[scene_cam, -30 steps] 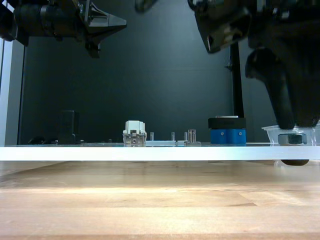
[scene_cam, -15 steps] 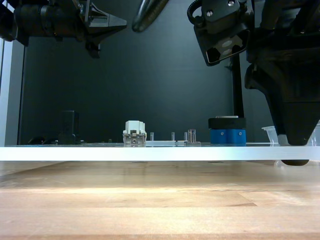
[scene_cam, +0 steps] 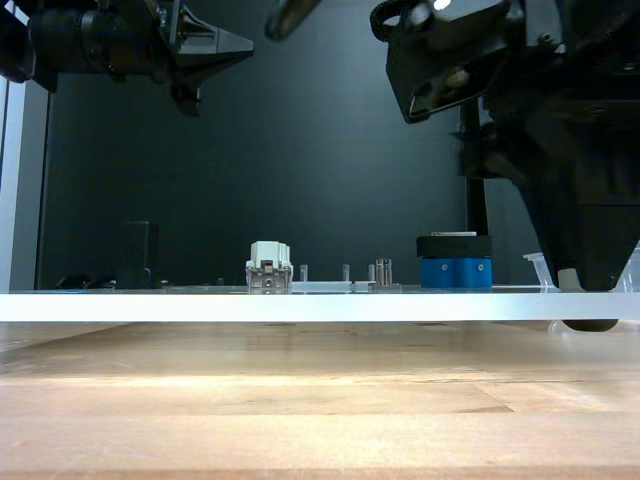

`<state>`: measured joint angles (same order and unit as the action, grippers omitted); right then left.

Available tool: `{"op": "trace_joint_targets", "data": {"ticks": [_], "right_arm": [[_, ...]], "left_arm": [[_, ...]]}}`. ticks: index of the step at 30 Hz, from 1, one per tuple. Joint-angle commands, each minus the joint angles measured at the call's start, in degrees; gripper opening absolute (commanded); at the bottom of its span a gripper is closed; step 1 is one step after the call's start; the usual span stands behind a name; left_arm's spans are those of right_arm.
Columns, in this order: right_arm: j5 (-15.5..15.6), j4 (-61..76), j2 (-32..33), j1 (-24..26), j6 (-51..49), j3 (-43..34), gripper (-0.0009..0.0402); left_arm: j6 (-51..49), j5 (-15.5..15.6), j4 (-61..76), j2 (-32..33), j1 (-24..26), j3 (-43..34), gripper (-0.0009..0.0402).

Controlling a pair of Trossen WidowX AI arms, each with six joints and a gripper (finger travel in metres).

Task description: Unfasten the M12 nut and place it in the container

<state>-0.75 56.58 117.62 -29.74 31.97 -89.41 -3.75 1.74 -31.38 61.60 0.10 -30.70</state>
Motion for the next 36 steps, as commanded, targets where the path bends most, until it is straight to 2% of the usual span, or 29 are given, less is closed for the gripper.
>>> {"op": "trace_joint_targets", "data": {"ticks": [1,12,17,26,29,36], "right_arm": [[0.8,-0.1,-0.1,-0.1,-9.1,0.0,0.0028],[0.9,-0.1,-0.1,-0.1,-45.2,0.0,0.0028],[0.8,0.5,-0.1,-0.1,-56.8,0.0,0.0028],[1.0,1.7,-0.7,-0.3,-57.9,0.0,0.0039],[0.9,1.8,-1.3,-0.5,-56.4,0.0,0.0072],[0.9,2.3,-2.7,-0.8,-55.2,0.0,0.0182]], "left_arm": [[0.0,0.0,0.0,0.0,0.0,0.0,0.0],[0.0,0.0,0.0,0.0,0.0,0.0,0.0],[0.0,0.0,0.0,0.0,0.0,0.0,0.0],[0.0,0.0,0.0,0.0,0.0,0.0,0.0],[0.0,0.0,0.0,0.0,0.0,0.0,0.0],[0.0,0.0,0.0,0.0,0.0,0.0,0.0]]}}
